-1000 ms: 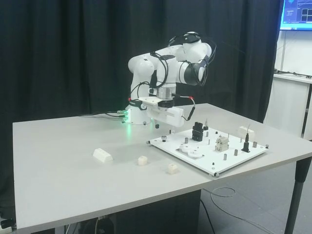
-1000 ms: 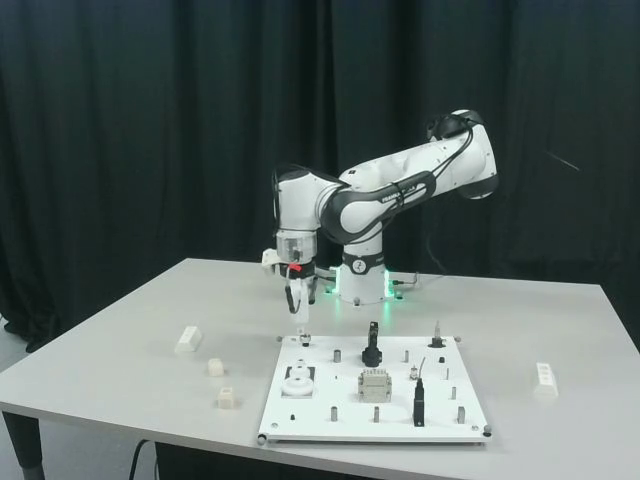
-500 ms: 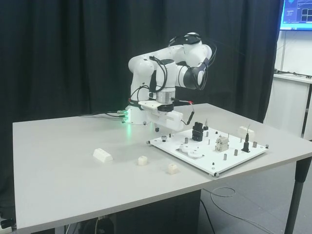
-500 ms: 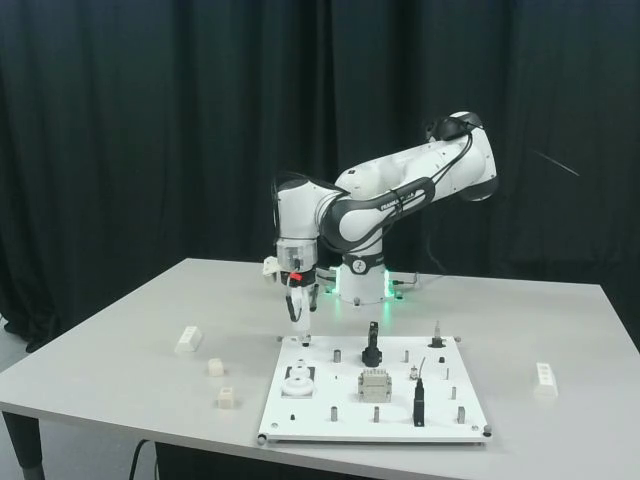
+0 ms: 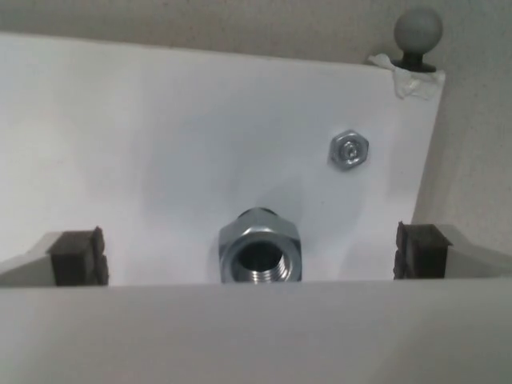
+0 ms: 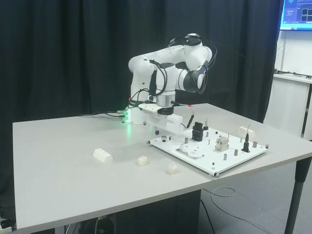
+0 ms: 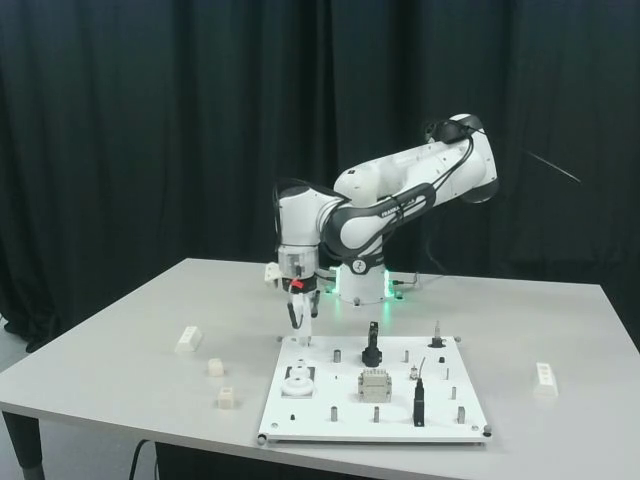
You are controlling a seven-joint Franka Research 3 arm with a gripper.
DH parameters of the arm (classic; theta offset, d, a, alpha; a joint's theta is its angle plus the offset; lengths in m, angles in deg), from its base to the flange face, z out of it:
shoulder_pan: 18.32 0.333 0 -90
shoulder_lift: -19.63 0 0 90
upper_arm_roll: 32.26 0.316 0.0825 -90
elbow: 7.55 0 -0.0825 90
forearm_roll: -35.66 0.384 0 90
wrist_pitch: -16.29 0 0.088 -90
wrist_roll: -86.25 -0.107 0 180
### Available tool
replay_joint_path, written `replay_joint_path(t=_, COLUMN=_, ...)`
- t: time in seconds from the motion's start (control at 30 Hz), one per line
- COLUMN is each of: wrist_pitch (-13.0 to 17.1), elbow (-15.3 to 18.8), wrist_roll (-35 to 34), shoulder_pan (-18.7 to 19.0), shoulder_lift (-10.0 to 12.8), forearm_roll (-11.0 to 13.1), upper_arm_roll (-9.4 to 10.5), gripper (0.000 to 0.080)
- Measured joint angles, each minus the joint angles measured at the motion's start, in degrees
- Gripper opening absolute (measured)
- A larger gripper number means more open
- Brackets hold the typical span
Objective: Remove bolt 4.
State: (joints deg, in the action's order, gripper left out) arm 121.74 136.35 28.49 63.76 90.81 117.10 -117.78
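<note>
In the wrist view a grey hex-headed bolt [image 5: 260, 254] stands upright on the white board [image 5: 160, 144], near the board's corner. My gripper [image 5: 248, 254] is open, and its black pads [image 5: 76, 258] sit one on each side of the bolt without touching it. From the room views my gripper [image 7: 303, 332] hangs just above the board's far-left corner [image 7: 290, 345], fingers pointing down. The bolt itself is hard to make out there. In the first room view my gripper [image 6: 161, 130] is over the board's [image 6: 229, 163] near corner.
A small hex nut [image 5: 349, 149] and a grey ball-headed pin [image 5: 417, 32] sit by the board's corner. Black fixtures [image 7: 372, 350] and several pegs stand on the board. Three white blocks [image 7: 187, 339] [image 7: 215, 367] [image 7: 227, 398] lie to its left, one [image 7: 545, 379] to its right.
Over the last second the arm has swung a little and my gripper has come down closer to the board's corner, over the bolt.
</note>
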Motion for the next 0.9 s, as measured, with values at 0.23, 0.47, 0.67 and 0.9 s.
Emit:
replay_joint_path(t=0.23, wrist_pitch=0.51, elbow=0.00, wrist_roll=0.00, shoulder_pan=-0.02, shoulder_lift=0.06, forearm_roll=0.17, upper_arm_roll=0.67, gripper=0.0800)
replay_joint_path(t=0.47, wrist_pitch=0.69, elbow=0.00, wrist_roll=0.00, shoulder_pan=-0.04, shoulder_lift=0.06, forearm_roll=0.27, upper_arm_roll=0.98, gripper=0.0800)
replay_joint_path(t=0.67, wrist_pitch=0.92, elbow=0.00, wrist_roll=-0.02, shoulder_pan=-0.08, shoulder_lift=0.06, forearm_roll=0.78, upper_arm_roll=1.17, gripper=0.0800)
replay_joint_path(t=0.9, wrist_pitch=1.34, elbow=0.10, wrist_roll=-0.25, shoulder_pan=-0.22, shoulder_lift=0.08, forearm_roll=2.28, upper_arm_roll=1.95, gripper=0.0800)
